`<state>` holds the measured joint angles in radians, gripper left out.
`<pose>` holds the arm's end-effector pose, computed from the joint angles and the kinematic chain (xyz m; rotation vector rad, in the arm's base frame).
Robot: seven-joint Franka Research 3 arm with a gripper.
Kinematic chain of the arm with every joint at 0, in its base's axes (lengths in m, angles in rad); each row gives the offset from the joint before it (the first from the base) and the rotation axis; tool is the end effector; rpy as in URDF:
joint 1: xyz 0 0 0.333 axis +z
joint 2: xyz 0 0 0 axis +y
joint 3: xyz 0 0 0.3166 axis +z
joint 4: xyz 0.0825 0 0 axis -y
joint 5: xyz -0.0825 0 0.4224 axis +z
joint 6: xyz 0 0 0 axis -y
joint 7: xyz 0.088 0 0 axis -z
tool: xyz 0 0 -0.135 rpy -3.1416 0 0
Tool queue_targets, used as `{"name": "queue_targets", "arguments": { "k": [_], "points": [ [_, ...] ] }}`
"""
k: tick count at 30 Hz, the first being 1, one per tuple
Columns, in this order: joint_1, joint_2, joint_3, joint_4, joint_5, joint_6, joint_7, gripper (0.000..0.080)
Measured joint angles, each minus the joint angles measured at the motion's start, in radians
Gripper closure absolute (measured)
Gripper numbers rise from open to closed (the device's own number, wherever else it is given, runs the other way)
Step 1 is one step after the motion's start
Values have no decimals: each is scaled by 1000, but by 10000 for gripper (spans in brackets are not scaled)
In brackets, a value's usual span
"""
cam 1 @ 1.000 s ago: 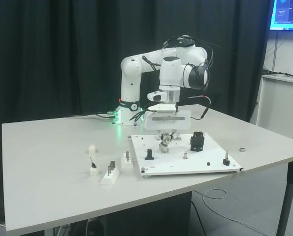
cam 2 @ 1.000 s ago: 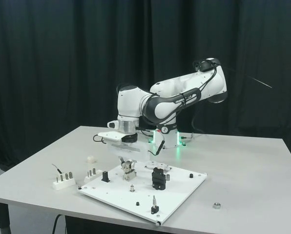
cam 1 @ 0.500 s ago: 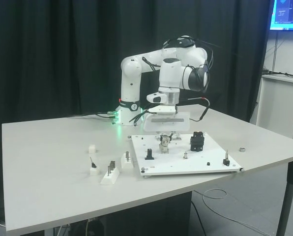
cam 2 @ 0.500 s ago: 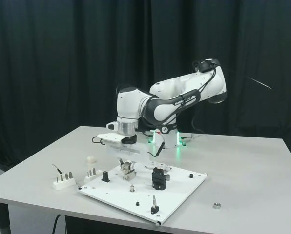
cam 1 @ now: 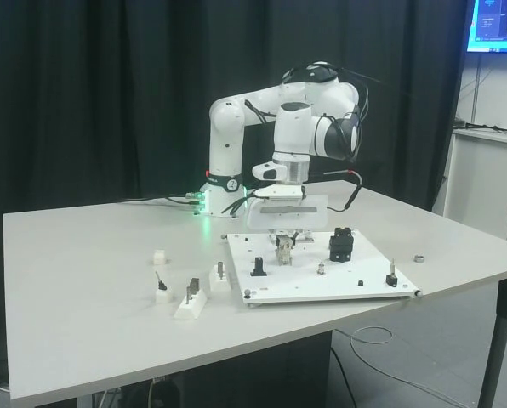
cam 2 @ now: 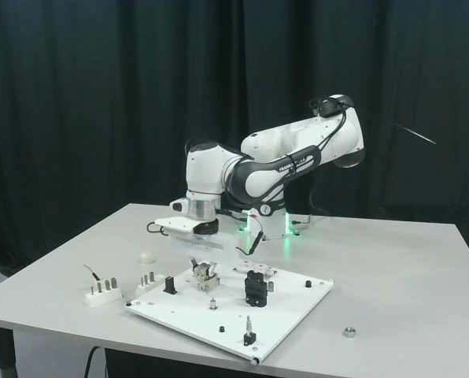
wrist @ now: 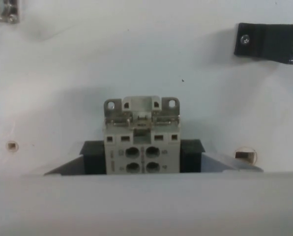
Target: Insert waterproof.
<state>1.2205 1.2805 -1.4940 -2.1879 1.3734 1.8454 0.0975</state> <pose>0.5501 -0.1029 0.2073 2.7159 -1.5389 0.0670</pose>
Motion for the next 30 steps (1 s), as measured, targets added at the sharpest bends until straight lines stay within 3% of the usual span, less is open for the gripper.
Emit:
{"name": "queue_targets", "arguments": {
  "k": [30],
  "points": [
    [-6,-7,-5,0,0,-35,5,492]
  ]
}}
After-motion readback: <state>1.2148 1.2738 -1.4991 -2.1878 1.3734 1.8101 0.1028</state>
